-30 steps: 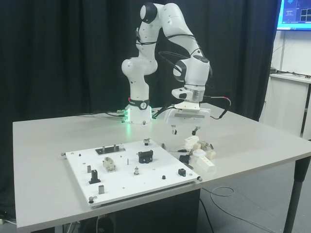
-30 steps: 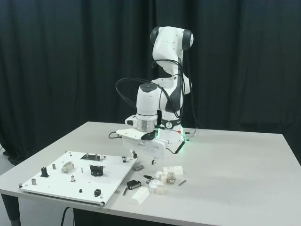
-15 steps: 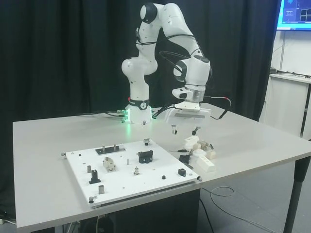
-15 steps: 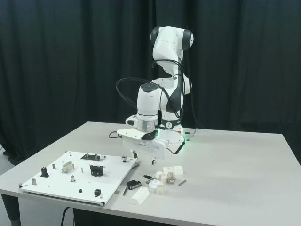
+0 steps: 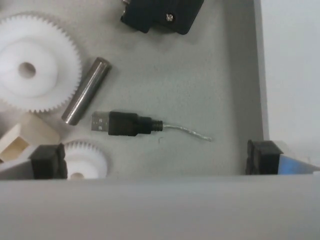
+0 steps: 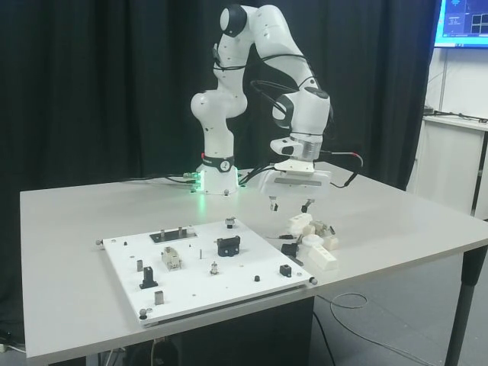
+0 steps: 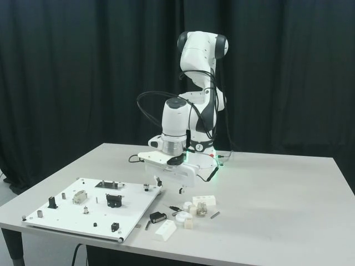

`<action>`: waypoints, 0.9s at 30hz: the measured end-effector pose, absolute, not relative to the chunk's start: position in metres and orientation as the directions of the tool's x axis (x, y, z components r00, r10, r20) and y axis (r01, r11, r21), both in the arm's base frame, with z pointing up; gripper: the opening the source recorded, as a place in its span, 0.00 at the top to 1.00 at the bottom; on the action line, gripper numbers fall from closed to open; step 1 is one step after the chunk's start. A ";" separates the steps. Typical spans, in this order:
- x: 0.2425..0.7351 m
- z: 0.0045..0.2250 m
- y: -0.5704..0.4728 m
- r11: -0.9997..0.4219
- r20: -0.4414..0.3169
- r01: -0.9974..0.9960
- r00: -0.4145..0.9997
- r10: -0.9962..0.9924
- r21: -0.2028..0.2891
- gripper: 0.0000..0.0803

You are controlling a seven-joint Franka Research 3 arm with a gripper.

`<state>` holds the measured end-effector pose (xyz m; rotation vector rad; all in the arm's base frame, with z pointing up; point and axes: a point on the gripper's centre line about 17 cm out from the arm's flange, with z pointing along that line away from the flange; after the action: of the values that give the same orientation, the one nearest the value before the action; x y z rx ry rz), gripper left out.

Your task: Remove bolt 4.

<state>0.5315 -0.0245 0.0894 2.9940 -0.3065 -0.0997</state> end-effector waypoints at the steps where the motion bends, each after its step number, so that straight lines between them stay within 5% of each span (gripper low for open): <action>1: 0.531 0.089 -0.025 -0.971 -0.052 -0.197 0.977 -0.206 0.136 0.00; 27: 0.529 0.087 -0.033 -0.969 -0.041 -0.205 0.976 -0.212 0.141 0.00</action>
<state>0.5287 -0.0330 0.0872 2.9871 -0.3165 -0.0847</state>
